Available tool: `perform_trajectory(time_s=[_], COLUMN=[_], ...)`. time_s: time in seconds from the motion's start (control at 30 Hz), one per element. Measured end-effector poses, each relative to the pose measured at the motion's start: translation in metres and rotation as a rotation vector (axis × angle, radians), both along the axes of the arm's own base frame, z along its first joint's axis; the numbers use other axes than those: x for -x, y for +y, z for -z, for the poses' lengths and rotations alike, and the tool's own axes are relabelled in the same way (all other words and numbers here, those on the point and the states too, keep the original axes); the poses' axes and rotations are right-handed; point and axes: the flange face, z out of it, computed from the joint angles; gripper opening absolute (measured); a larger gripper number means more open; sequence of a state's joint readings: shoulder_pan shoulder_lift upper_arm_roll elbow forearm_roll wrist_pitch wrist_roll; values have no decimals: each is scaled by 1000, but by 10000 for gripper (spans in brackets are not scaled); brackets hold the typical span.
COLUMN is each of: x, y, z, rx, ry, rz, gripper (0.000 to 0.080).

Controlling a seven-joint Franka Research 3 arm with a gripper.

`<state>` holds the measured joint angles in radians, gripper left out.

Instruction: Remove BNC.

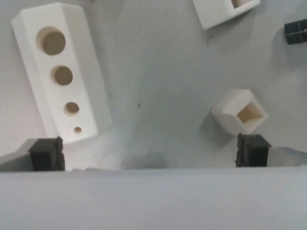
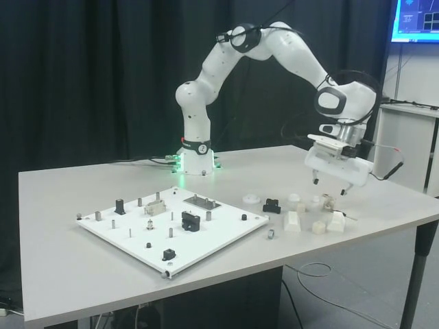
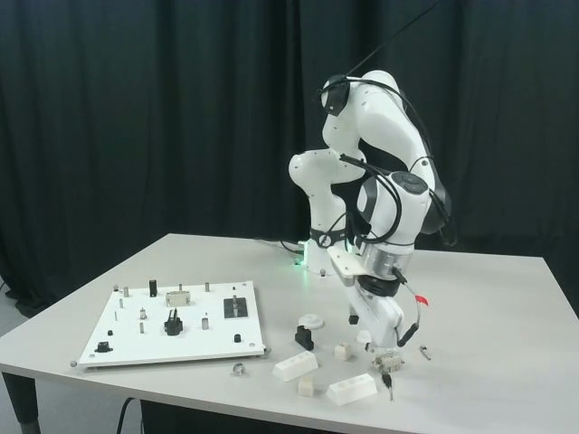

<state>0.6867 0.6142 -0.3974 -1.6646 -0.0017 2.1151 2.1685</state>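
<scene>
Our gripper (image 2: 335, 186) hangs with fingers spread and holding nothing, at the right of the first room view, above the loose white blocks (image 2: 314, 223) rather than the board. A white block with four holes (image 1: 61, 72) lies under the wrist. The white board (image 2: 171, 226) sits lower left; we judge the BNC is among its fixtures, but cannot tell which.

Even overhead room light, soft shadows on the table (image 2: 82, 205), dark backdrop.

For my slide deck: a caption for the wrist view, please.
Open end effector above the grey table, over a white four-hole block.
</scene>
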Motion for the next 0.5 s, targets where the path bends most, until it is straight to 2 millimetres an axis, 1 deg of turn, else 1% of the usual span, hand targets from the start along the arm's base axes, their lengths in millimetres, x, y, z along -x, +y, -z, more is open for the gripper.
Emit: perform_trajectory(time_s=[0.33,0.5], x=[-1,-3], y=[-2,-7], z=[-2,-4], rx=[5,17], ry=[-3,-6], rz=[-2,-5], gripper=[800,800])
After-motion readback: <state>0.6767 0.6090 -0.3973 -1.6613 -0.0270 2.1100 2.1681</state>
